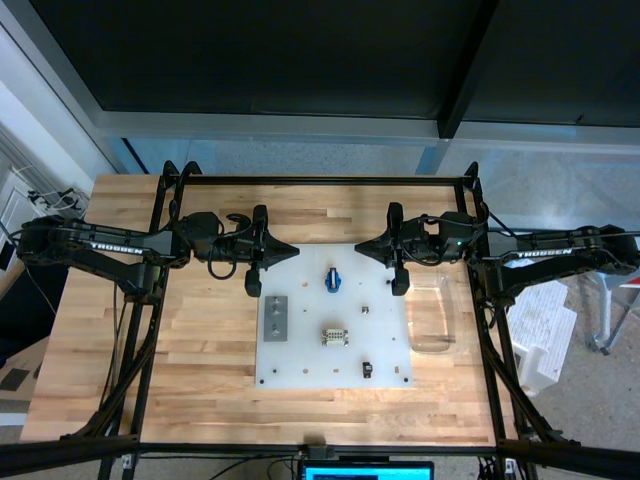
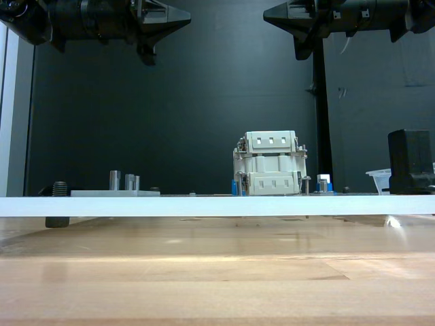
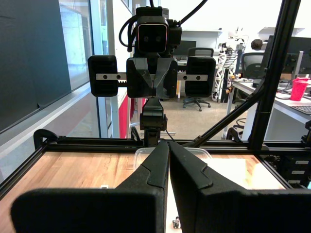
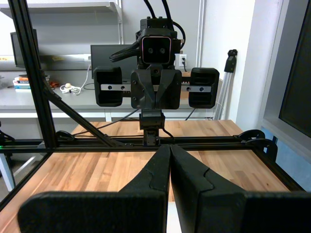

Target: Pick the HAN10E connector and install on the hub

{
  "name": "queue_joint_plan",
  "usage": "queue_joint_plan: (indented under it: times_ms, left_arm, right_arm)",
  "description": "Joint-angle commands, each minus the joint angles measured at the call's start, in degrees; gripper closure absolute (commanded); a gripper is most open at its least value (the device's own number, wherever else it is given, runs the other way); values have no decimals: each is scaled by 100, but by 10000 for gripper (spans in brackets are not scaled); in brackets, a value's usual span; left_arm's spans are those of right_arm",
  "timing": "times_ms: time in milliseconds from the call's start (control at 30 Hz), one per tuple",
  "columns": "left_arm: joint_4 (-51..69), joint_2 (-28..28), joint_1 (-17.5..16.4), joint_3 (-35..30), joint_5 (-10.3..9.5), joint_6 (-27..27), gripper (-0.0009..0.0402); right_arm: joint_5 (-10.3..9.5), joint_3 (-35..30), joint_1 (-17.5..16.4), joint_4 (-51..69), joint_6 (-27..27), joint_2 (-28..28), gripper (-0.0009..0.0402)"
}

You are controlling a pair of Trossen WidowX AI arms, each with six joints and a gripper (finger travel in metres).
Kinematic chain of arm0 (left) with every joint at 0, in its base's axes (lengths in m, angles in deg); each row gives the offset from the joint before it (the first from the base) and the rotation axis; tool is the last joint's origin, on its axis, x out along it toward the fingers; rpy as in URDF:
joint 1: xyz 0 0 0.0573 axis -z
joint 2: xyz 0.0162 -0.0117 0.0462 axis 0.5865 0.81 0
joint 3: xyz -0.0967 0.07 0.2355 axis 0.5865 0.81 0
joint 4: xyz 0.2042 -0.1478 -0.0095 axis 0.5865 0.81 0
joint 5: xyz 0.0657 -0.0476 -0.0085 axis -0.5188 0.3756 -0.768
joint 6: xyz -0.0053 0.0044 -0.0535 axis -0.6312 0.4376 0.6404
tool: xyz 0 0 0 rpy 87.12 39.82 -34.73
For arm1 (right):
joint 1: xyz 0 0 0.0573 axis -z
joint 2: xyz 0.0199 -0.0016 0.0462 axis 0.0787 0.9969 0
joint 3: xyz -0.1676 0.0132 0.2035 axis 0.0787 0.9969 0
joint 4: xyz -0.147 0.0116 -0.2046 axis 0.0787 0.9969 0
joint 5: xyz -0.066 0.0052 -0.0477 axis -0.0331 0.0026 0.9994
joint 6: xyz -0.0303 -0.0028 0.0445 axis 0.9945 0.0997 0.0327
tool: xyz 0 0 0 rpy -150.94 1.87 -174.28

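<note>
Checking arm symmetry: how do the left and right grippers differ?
The left gripper hangs over the board's far left side, pointing toward the right arm. The right gripper hangs over its far right side, pointing toward the left arm. Both are shut, empty and high above the board.

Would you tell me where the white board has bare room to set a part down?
Free: the board's near-left corner, in front of the grey block; its right edge beside the clear tub. Crowded: centre, around the HAN10E connector and blue knob. Left gripper and right gripper hover over the far edge.

Beige HAN10E connector (image 2: 270,144) sits atop the hub (image 2: 273,183).
</note>
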Motion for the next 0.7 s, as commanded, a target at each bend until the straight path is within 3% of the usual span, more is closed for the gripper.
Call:
queue_joint_plan:
  times_ms: [33,700]
  left_arm:
    - [-2,2,0,0,0,0,393]
    - [-2,2,0,0,2,0,393]
  right_arm:
    - [7,-4,-2,7,7,0,393]
    - [4,-2,-2,144,4,0,393]
